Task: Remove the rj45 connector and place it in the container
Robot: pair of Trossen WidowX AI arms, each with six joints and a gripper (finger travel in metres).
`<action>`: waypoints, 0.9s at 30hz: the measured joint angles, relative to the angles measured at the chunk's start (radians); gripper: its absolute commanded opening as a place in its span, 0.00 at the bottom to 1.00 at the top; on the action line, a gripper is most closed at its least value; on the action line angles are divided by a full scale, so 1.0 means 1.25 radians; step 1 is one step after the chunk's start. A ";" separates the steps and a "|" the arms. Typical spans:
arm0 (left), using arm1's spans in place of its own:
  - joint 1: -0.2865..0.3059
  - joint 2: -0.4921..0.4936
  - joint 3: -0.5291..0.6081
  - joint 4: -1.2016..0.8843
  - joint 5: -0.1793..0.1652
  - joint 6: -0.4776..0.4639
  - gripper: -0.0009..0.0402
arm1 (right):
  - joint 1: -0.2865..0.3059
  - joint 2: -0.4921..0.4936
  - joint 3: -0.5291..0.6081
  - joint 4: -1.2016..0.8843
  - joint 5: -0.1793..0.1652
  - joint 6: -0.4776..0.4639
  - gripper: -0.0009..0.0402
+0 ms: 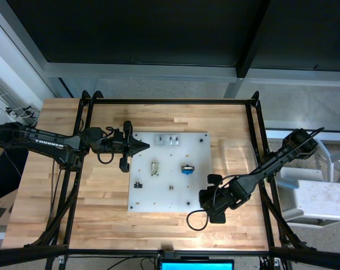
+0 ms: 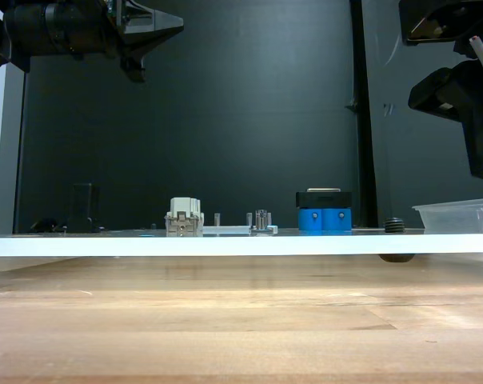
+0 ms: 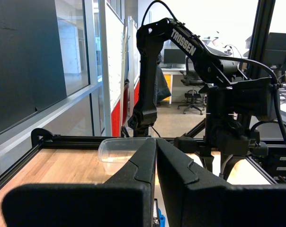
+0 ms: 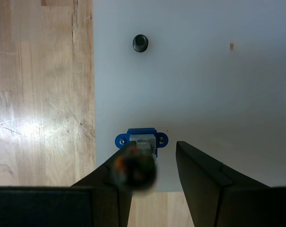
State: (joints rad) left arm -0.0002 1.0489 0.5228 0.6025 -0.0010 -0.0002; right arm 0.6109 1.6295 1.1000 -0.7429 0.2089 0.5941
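The rj45 connector (image 4: 144,143) is a small grey plug seated in a blue mount (image 1: 187,169) on the white board (image 1: 159,197); in the low view the blue mount (image 2: 324,216) stands right of centre. My right gripper (image 4: 155,147) hovers above it, open, fingers on either side and apart from it; it hangs over the board's near right part (image 1: 208,197) (image 2: 457,88). The container (image 1: 237,156) (image 2: 453,216) (image 3: 119,149), a see-through tub, sits on the wood right of the board. My left gripper (image 1: 141,146) (image 3: 156,142) (image 2: 157,28) is shut, raised over the board's left edge.
The board also carries a white connector block (image 1: 155,169) (image 2: 184,218), metal fittings (image 1: 167,139) at the back, and small black parts (image 1: 138,184) (image 4: 140,43). A black frame (image 1: 254,129) rings the wooden table. A cable loop (image 1: 195,220) hangs below the right wrist.
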 measured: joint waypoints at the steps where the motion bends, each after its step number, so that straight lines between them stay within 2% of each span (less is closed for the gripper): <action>1: 0.000 0.000 0.000 0.000 0.000 0.000 0.02 | 0.000 0.000 -0.002 0.002 0.000 0.000 0.32; 7: 0.000 0.000 0.000 0.000 0.000 0.000 0.02 | 0.000 0.000 -0.005 0.008 0.001 0.000 0.28; 17: 0.000 0.000 0.000 0.000 0.000 0.000 0.02 | 0.001 0.000 -0.005 0.009 -0.007 -0.001 0.01; 27: 0.000 0.000 0.000 0.000 0.000 0.000 0.02 | 0.002 0.000 -0.004 0.007 -0.002 -0.001 0.02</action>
State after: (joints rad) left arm -0.0002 1.0489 0.5228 0.6025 -0.0010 -0.0002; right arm 0.6132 1.6295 1.0950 -0.7341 0.2062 0.5934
